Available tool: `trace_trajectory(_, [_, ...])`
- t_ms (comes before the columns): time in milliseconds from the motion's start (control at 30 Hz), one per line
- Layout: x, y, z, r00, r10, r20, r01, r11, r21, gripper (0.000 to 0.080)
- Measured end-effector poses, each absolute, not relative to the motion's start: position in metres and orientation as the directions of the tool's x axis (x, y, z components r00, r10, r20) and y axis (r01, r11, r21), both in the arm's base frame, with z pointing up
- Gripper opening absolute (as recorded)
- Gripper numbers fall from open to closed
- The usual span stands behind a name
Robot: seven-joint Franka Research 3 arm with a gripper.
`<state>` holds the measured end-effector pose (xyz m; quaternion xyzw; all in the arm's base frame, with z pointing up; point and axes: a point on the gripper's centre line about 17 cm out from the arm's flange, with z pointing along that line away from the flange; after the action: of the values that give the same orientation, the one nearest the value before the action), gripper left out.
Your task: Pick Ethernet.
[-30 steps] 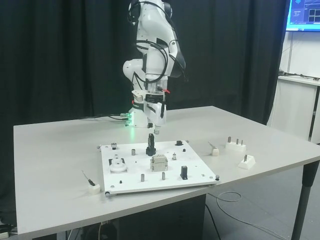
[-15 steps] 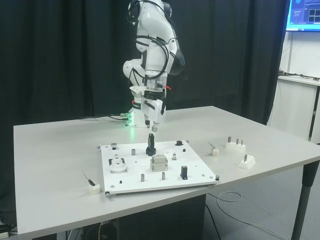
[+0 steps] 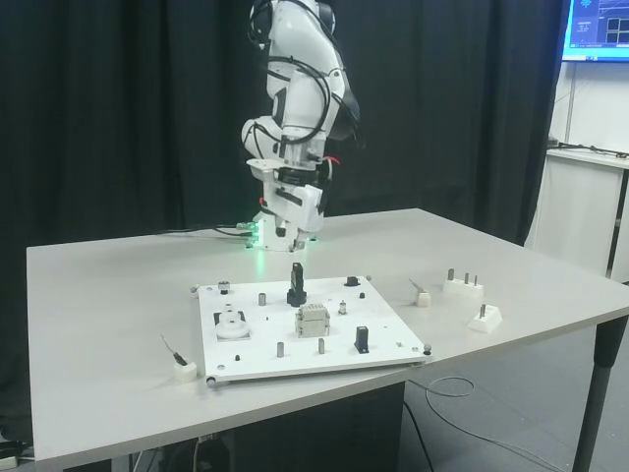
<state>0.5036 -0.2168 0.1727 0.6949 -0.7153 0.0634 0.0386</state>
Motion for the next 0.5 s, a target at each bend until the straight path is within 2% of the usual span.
trace_trajectory(500, [0.516,-0.202,0.196,0.186,-0.970,0.155,-0.979,-0.196,-0.053,0.0800])
